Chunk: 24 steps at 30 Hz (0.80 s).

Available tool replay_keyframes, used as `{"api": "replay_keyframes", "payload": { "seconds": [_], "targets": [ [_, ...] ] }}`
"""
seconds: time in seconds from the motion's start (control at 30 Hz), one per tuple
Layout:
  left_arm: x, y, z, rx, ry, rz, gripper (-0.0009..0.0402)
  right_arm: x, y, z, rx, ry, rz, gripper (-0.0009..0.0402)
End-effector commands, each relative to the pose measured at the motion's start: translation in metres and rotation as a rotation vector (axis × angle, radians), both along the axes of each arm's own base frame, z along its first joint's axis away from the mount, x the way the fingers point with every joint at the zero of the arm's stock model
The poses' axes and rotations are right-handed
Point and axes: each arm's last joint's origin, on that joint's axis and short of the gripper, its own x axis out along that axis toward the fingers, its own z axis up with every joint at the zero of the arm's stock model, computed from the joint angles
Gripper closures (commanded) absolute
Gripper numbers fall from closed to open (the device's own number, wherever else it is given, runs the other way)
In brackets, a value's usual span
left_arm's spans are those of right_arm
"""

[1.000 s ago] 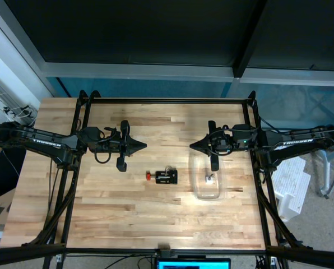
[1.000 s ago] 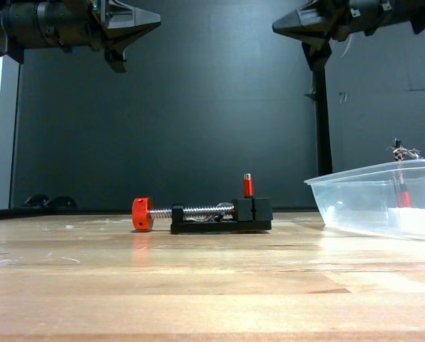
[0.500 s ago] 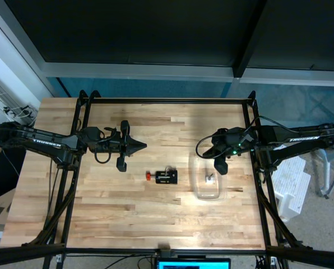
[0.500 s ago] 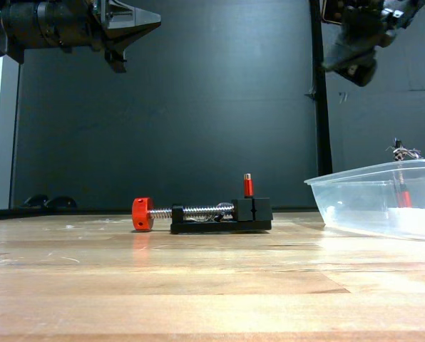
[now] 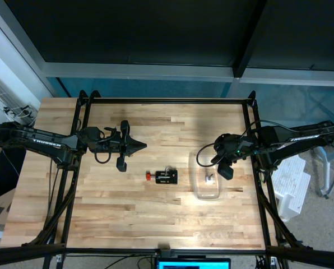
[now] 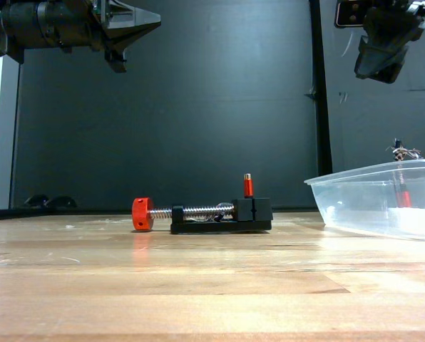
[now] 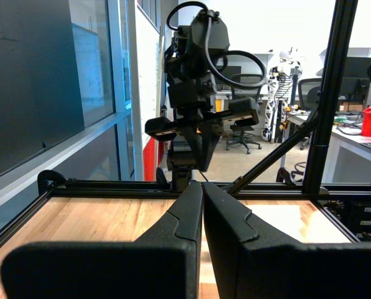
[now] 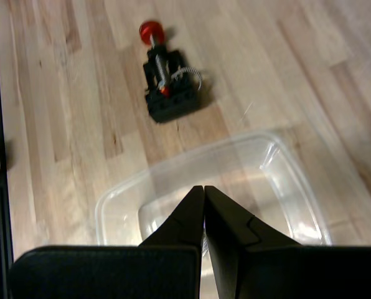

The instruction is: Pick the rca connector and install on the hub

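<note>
The left gripper (image 7: pixel 202 185), black fingers pressed together, hovers over the pale wooden table (image 7: pixel 98 221), facing the black right arm (image 7: pixel 195 81)

a robotics lab in an open office: beyond the left gripper (image 7: pixel 202 187) stand swivel chairs (image 7: pixel 238 132), desks (image 7: pixel 350 132) and a glass wall (image 7: pixel 92 68); a black metal frame (image 7: pixel 327 93) rings the wooden table (image 8: pixel 55 106) under the right gripper (image 8: pixel 204 190).
</note>
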Motion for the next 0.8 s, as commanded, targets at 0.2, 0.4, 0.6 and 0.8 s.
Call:
{"api": "replay_keyframes", "payload": {
  "seconds": [0.2,0.4,0.6,0.8],
  "targets": [
    [0.000,0.000,0.000,0.000,-0.001,0.000,0.0393,0.009,0.017,-0.004,0.023,0.135,0.032,0.0393],
    [0.000,0.000,0.000,0.000,0.000,0.000,0.0393,0.012,0.030,-0.016,0.011,0.244,0.069,0.0382],
    [0.000,0.000,0.000,0.000,0.000,0.000,0.0393,0.019,0.041,-0.032,-0.022,0.351,0.099,0.0306],
    [0.000,0.000,0.000,0.000,0.000,0.000,0.0393,0.024,0.044,-0.039,-0.033,0.383,0.105,0.0248]
  ]
}}
